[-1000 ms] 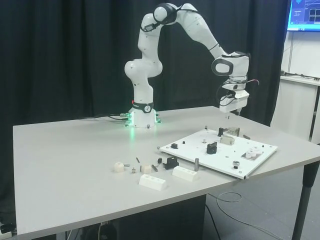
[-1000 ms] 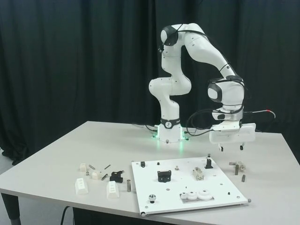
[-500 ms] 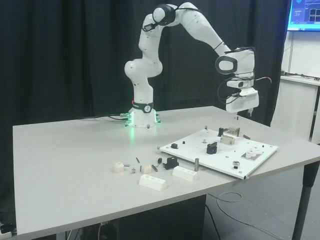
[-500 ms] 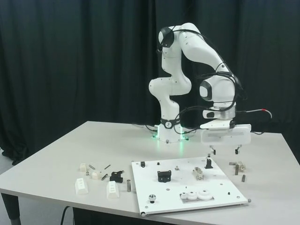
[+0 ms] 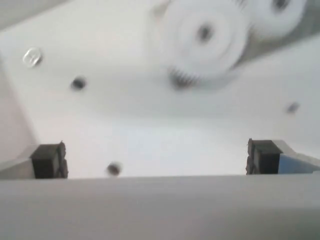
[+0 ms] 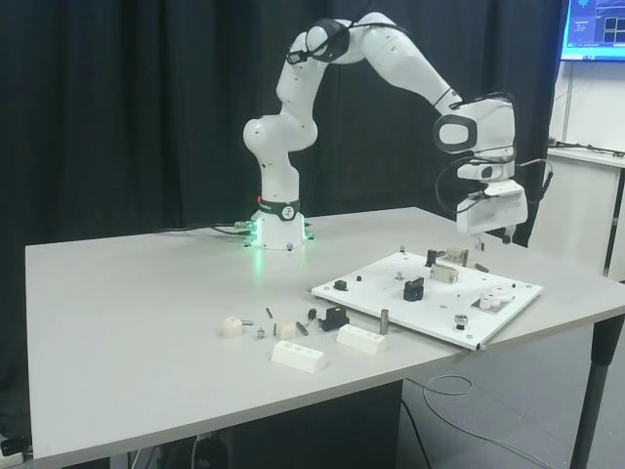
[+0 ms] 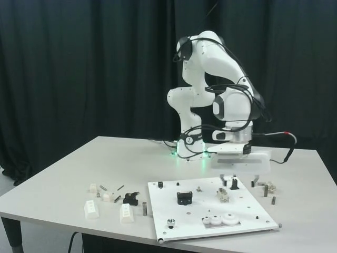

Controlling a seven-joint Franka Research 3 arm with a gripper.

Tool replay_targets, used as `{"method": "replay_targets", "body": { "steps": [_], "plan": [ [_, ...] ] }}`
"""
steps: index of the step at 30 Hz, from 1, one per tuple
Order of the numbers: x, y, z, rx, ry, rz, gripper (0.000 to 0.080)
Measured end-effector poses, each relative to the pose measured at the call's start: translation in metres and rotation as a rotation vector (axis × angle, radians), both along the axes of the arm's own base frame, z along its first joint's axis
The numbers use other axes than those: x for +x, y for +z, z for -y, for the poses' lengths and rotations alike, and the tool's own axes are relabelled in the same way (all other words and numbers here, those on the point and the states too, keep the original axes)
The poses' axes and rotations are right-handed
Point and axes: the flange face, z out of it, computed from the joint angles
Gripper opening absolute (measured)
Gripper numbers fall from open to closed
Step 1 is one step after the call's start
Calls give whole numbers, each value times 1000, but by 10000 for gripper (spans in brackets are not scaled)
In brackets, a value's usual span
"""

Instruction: Remove bolt 4.

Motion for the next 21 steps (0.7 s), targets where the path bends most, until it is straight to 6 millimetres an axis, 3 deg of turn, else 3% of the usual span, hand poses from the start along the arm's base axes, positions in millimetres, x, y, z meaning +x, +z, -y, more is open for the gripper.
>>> {"method": "replay_targets", "body": {
  "steps": [10,21],
  "plan": [
    [49,3,41,-77,94,-42,800],
    [82,-1,82,-132,244,-109,800]
  ]
}}
